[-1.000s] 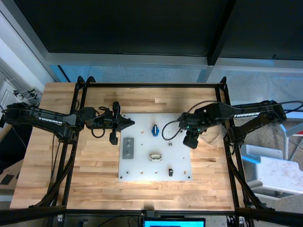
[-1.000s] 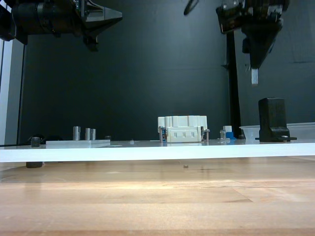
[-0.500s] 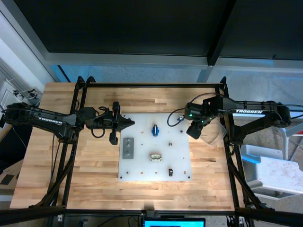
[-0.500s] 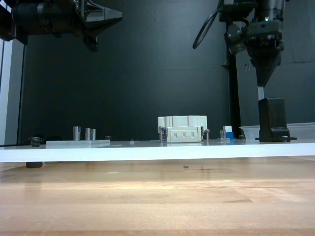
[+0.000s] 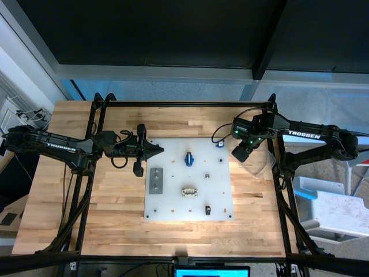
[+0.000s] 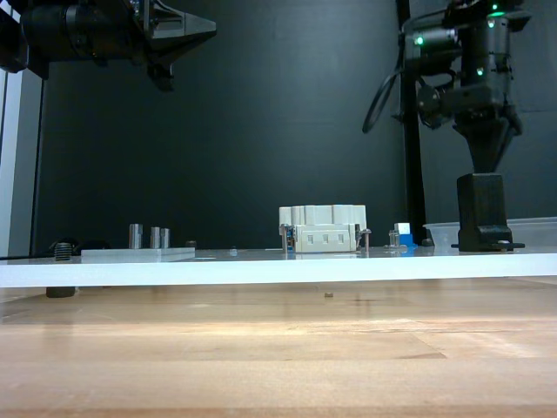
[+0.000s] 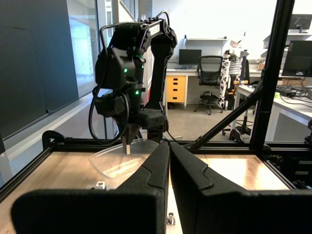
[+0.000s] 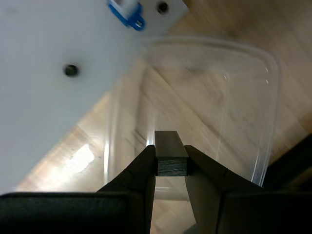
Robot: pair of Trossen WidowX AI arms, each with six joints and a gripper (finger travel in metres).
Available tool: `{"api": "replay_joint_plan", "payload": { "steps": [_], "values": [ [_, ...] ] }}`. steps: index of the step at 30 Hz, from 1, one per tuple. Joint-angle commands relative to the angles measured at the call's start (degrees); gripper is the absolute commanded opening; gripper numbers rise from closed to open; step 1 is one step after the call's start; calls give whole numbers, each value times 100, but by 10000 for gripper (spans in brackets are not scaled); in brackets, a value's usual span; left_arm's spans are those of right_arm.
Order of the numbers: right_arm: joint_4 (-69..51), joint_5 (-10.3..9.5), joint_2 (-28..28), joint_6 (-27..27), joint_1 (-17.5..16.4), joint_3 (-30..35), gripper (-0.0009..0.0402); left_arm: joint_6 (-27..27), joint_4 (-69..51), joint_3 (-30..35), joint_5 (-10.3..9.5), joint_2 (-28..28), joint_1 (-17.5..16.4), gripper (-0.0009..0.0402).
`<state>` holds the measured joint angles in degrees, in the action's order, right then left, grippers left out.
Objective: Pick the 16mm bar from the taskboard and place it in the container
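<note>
Fingers of the right gripper point(image 8: 171, 168) clamp the 16mm bar point(image 8: 171, 152) between them, its end jutting out past the tips, and beneath it lies the floor of the container point(image 8: 265, 92), with the corner of the taskboard point(image 8: 44, 58) off to one side. A second ago this gripper hung over the right part of the board with the bar dangling under it; now, in the high view, it has crossed the board's right edge and sits above the tub's near rim, and in the low view it has also come lower. We judge the carry nearly finished: what remains is to let the bar go, once it is clearly inside the walls. The left gripper point(image 7: 169, 156) is parked by the board's far left corner, its fingers pressed together on nothing. We count two arms, one bar, one container, one taskboard, and on it one grey block point(image 5: 156, 180), one blue knob point(image 5: 188, 158), one silver connector point(image 5: 189, 191) and one black fitting point(image 5: 207, 209).
</note>
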<state>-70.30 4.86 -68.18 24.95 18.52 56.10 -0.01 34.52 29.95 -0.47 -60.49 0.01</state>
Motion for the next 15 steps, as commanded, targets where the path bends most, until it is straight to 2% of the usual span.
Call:
{"api": "replay_joint_plan", "payload": {
  "steps": [1,8,15],
  "values": [
    [7,7,28,7,199,-118,28,0,2,0,2,0,-2,0],
    [-2,4,63,9,455,-236,28,0,2,0,2,0,0,0],
    [28,7,72,28,492,-365,28,0,2,0,2,0,-2,0]
  ]
}}
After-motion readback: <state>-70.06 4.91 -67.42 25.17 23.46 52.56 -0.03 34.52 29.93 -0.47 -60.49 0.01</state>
